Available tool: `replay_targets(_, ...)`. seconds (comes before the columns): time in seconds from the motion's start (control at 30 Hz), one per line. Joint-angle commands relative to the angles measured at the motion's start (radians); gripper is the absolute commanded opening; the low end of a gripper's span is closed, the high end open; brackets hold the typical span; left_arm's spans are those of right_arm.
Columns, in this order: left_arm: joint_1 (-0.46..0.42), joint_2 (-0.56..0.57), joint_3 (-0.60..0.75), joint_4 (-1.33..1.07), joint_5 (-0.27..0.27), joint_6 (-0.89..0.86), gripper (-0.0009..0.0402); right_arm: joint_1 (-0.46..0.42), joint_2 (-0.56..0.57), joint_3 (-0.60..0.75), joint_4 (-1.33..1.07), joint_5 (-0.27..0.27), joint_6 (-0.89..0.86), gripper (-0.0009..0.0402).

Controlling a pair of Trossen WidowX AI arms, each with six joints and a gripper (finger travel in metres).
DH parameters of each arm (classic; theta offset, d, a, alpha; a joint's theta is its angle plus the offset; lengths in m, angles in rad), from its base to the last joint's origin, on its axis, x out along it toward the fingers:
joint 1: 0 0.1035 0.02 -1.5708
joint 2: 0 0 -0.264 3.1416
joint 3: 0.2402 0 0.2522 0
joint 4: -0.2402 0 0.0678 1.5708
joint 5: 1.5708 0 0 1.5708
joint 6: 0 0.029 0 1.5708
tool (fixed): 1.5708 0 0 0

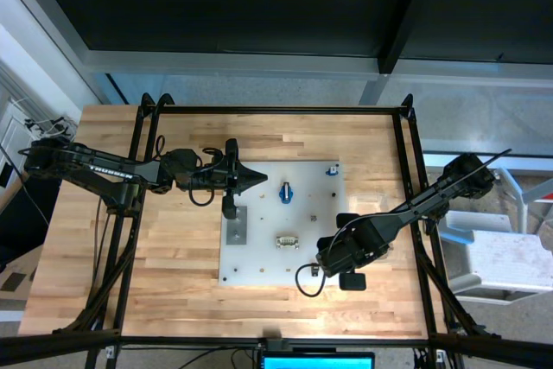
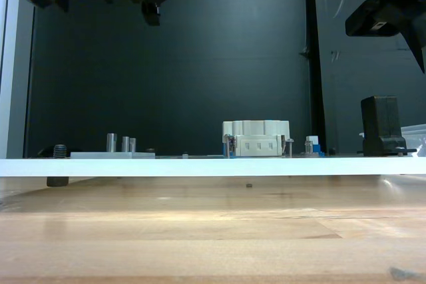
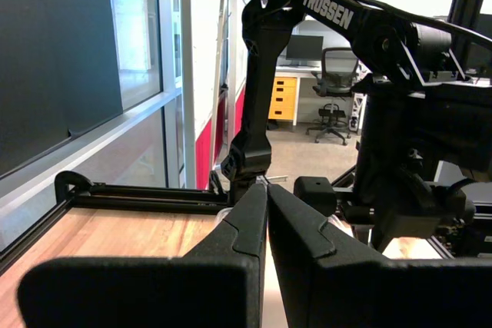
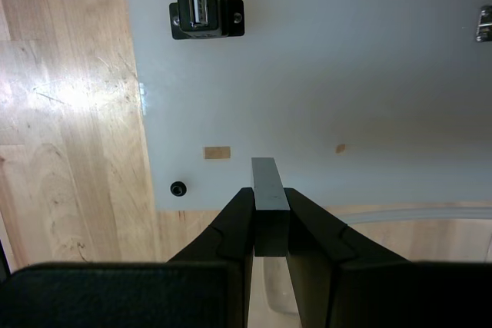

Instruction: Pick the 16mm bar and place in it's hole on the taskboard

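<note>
**Table** (image 1: 173, 300): light wood planks, with a black frame (image 1: 276, 111) running along its edges.

**Task board** (image 1: 259, 265): white sheet lying flat at the table's middle.

**Left arm** (image 1: 95, 170): black, reaching in from the table's left edge toward the board's far-left corner.

**Right arm** (image 1: 432, 196): black, slanting in from the table's right edge toward the board's near-right corner.

**Left pincer** (image 3: 267, 186): held level, high above the board's far-left corner, tips pointing toward the table's right edge. Its fingers (image 3: 307, 251) are pressed together with nothing between them.

**Right pincer** (image 4: 269, 199): raised above the board's near-right corner, pointing down. It is clenched on the 16mm bar.

**Grey plate** (image 1: 235, 231): lies on the board along its left edge. Short metal pegs (image 2: 125, 143) stand upright on it.

**White connector** (image 1: 287, 241): stands on the board about midway between its left and right edges, toward the near edge.

**Socket block** (image 4: 206, 11): black, with one socket opening. It sits on the board just beside an edge, near the corner under the right pincer.

**16mm bar** (image 4: 267, 178): grey, gripped between the right pincer's fingers, one end sticking out past the fingertips. It is held in the air over the margin of the board's near-right corner, clear of the board and in no hole. Which hole is its seat cannot be told.

**Blue part** (image 1: 286, 192): small, on the board toward its far edge, about midway along it.
</note>
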Motion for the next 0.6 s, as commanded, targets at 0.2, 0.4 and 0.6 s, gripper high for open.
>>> replay_targets(0.2, 0.0, 0.0, 0.0, 0.0, 0.0, 0.0, 0.0, 0.003, 0.019, -0.003, 0.001, 0.0, 0.009, 0.0)
replay_targets(0.4, 0.0, 0.0, 0.0, 0.0, 0.0, 0.0, 0.0, 0.009, 0.019, -0.034, 0.048, -0.001, 0.017, 0.0)
replay_targets(0.6, 0.0, 0.0, 0.0, 0.0, 0.0, 0.0, 0.0, 0.018, 0.019, -0.068, 0.099, -0.026, 0.033, 0.0)
